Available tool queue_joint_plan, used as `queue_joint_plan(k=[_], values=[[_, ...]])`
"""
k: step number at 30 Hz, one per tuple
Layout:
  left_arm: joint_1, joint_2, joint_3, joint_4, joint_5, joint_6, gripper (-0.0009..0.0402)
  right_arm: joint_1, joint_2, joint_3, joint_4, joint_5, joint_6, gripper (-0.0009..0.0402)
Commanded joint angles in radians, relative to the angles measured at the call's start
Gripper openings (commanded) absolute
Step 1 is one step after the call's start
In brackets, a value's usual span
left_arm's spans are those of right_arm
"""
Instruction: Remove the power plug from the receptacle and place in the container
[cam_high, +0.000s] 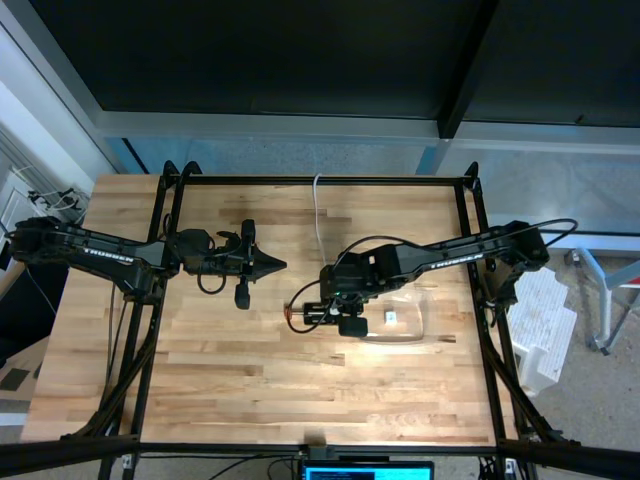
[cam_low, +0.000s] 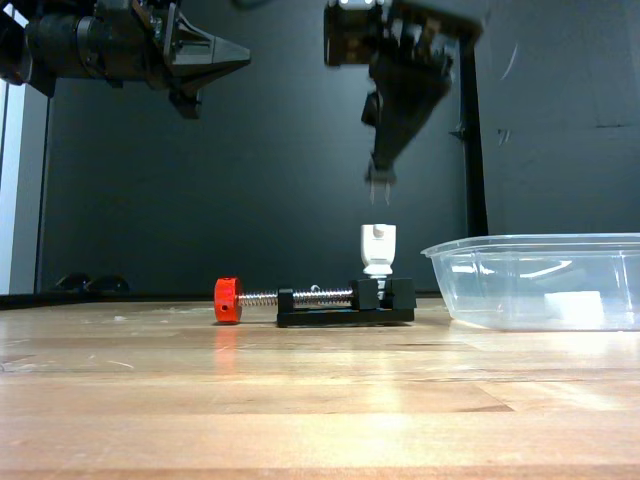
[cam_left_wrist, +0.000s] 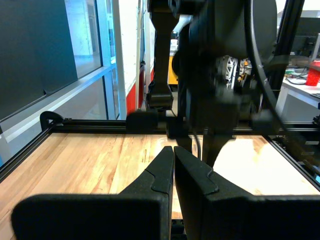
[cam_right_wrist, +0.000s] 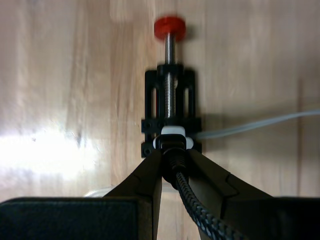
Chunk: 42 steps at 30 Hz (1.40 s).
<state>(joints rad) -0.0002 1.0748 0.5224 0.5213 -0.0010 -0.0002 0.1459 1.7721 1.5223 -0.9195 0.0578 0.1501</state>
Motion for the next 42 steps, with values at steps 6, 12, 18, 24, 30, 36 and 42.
queue_joint_plan(k=[6,12,18,24,30,36,42], values=[[0.0,0.0,0.0,0.0,0.0,0.0,0.0,0.001,-0.018,-0.007,-0.017,-0.002,0.006,0.0],[0.0,0.001,0.0,-0.001,0.0,0.0,0.0,0.003,-0.032,-0.012,-0.019,-0.001,0.014,0.0],[0.0,0.0,0.0,0.0,0.0,0.0,0.0,0.011,-0.084,-0.048,-0.018,0.004,0.03,0.0],[0.0,0.0,0.0,0.0,0.0,0.0,0.0,0.026,-0.158,-0.147,0.008,0.003,0.052,0.0],[0.0,0.0,0.0,0.0,0.0,0.0,0.0,0.054,-0.245,-0.282,0.047,0.003,0.084,0.0],[0.0,0.0,0.0,0.0,0.0,0.0,0.0,0.078,-0.323,-0.415,0.097,0.004,0.131,0.0],[0.0,0.0,0.0,0.0,0.0,0.0,0.0,0.097,-0.378,-0.526,0.14,0.004,0.134,0.0]])
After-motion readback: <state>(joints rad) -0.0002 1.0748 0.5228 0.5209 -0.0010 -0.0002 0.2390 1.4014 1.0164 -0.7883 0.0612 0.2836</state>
